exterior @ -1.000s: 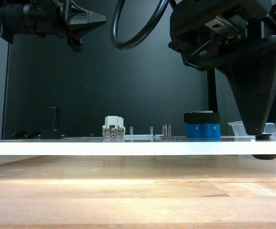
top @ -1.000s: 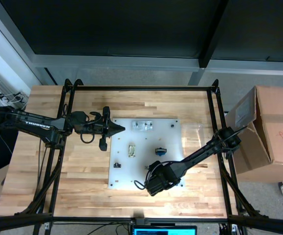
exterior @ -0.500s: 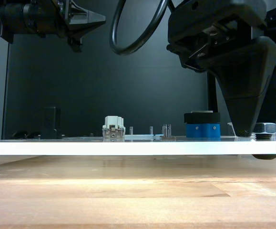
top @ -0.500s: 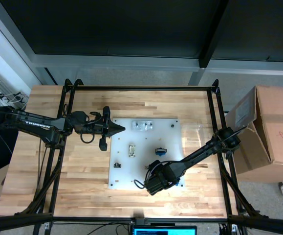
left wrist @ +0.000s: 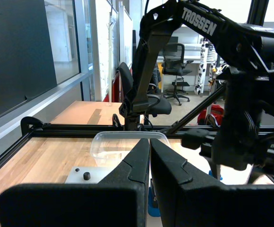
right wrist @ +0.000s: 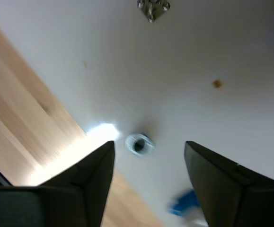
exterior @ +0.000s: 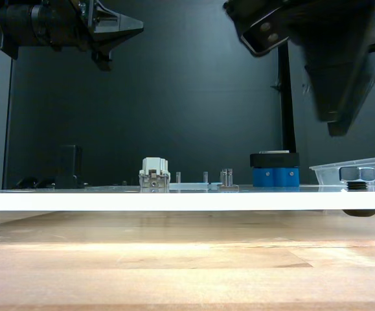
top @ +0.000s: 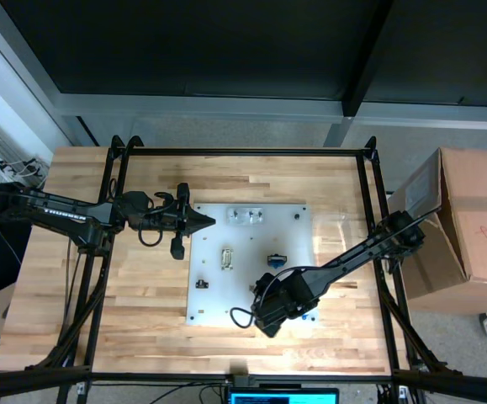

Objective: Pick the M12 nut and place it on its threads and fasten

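The silver M12 nut sits on top of its black ribbed stud, with ribs showing beneath it, at the near right of the white board. From above, the nut lies free on the board. My right gripper hangs well above and slightly left of the nut, and its fingers are open and hold nothing. Seen from above, the right gripper is over the board's near right part. My left gripper hovers shut at the board's far left edge, its fingers pressed together.
A clear tray lies just off the board's right edge. A blue part, a white connector and small silver posts stand mid-board. A cardboard box is beyond the table's right edge.
My right gripper has lifted off the nut and now hangs high above it with its fingers apart. The nut has stayed on its stud. The left arm has not moved.
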Controlling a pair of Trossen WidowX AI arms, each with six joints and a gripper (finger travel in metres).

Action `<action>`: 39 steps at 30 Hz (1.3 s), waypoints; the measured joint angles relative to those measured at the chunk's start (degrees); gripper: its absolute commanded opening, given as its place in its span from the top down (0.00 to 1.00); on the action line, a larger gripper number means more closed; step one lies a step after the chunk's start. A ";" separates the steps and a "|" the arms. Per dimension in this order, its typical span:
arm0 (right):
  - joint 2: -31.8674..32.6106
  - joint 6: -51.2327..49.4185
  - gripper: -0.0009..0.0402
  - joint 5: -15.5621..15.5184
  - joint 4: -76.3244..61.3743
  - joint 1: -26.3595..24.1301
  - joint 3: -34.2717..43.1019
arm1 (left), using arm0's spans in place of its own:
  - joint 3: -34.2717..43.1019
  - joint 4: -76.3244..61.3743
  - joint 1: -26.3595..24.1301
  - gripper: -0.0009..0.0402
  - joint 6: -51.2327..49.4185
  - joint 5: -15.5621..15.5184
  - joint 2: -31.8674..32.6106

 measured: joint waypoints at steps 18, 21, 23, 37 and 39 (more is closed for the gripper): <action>2.97 -31.39 0.98 0.00 -0.92 0.42 -0.44 | 0.00 0.00 0.00 0.98 0.02 -0.02 0.00; 3.72 -31.56 0.98 -0.02 -0.42 0.46 -0.81 | -0.02 -0.02 0.00 0.98 0.00 0.00 0.00; 4.02 -31.56 0.98 0.00 0.15 0.50 -0.94 | -0.02 -0.02 0.00 0.98 0.02 0.00 0.00; 4.20 -36.46 0.98 -12.37 1.11 0.66 -1.20 | -0.02 0.00 0.00 0.98 0.02 -0.02 0.00; 4.07 -36.20 0.98 -9.27 0.70 0.66 -1.20 | -0.02 -0.02 0.00 0.98 0.00 0.00 -0.02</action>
